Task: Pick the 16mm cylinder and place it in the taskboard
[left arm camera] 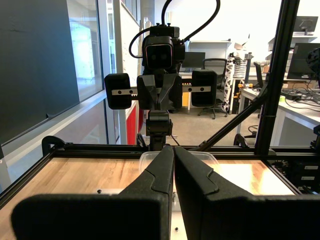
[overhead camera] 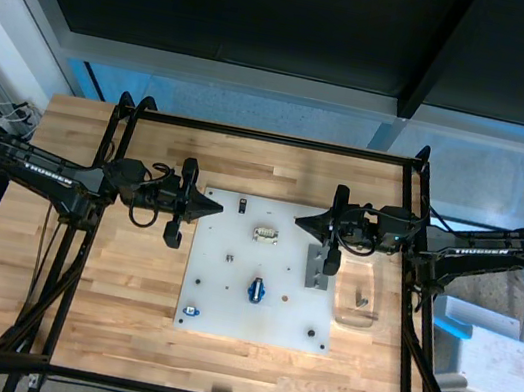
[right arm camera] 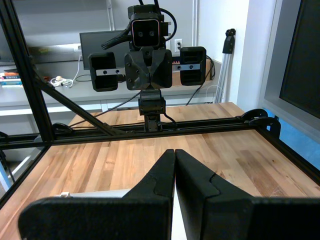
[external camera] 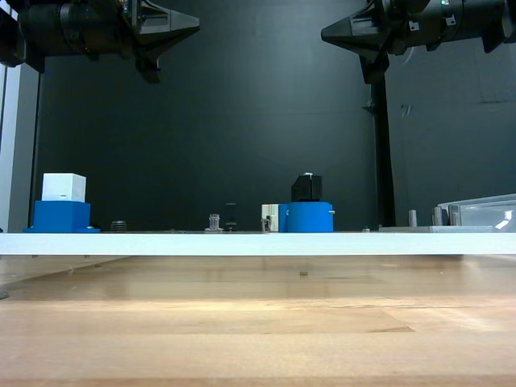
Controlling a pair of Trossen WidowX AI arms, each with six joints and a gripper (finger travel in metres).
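The left pincer (overhead camera: 219, 207) and right pincer (overhead camera: 299, 221) were held clenched on nothing, high above the taskboard (overhead camera: 225, 291), tips facing. The 16mm cylinder (overhead camera: 361, 300) was seen lying in the clear tray (overhead camera: 368, 322) beside it.

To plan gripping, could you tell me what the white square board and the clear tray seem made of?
White square board: probably matte plastic, evenly white, no glare. Clear tray: likely transparent plastic; the wooden table shows through, rims glint. Left gripper and right gripper hover shut high above the board.
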